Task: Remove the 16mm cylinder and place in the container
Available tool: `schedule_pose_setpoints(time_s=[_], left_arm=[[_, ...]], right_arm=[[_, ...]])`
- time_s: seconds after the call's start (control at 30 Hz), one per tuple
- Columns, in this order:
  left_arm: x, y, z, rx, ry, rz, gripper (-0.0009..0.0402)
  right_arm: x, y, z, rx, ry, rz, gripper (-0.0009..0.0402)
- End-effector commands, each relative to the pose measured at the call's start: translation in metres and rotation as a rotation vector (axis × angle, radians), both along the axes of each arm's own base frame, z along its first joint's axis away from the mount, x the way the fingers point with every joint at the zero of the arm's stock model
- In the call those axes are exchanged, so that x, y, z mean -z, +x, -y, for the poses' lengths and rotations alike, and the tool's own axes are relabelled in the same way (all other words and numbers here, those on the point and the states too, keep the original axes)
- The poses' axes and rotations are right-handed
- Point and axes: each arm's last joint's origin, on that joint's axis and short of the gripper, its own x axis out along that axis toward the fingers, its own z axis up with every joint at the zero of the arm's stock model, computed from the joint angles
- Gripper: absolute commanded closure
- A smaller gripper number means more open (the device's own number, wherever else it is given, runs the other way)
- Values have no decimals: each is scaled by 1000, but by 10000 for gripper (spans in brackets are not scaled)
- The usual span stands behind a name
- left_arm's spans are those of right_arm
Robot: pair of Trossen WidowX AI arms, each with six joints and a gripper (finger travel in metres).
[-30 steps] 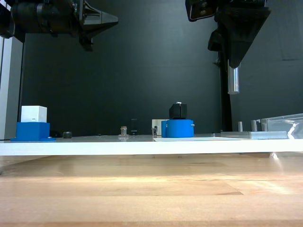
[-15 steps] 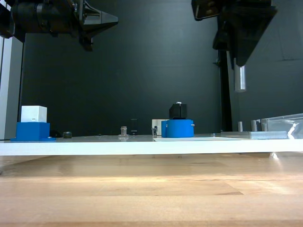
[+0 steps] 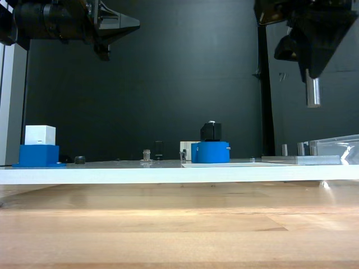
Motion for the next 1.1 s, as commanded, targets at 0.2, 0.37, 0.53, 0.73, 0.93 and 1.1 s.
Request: schedule_pose_setpoints(time_s=[0.2, 0.37, 0.53, 0.73, 0.93, 1.1], left_arm=[[0, 0, 0, 0, 0, 0, 393], [0, 0, 0, 0, 0, 0, 393], [0, 0, 0, 0, 0, 0, 393], [0, 0, 0, 0, 0, 0, 393], [0, 0, 0, 0, 0, 0, 393], [0, 0, 0, 0, 0, 0, 393]], right_arm=[[11, -28, 8, 1, -7, -26, 373], [22, -48, 14, 22, -12, -59, 373], [36, -66, 20, 29, -21, -90, 373], [58, -79, 24, 51, -43, -162, 359], [71, -85, 26, 59, -54, -197, 301], [69, -83, 25, 58, -48, -180, 247]])
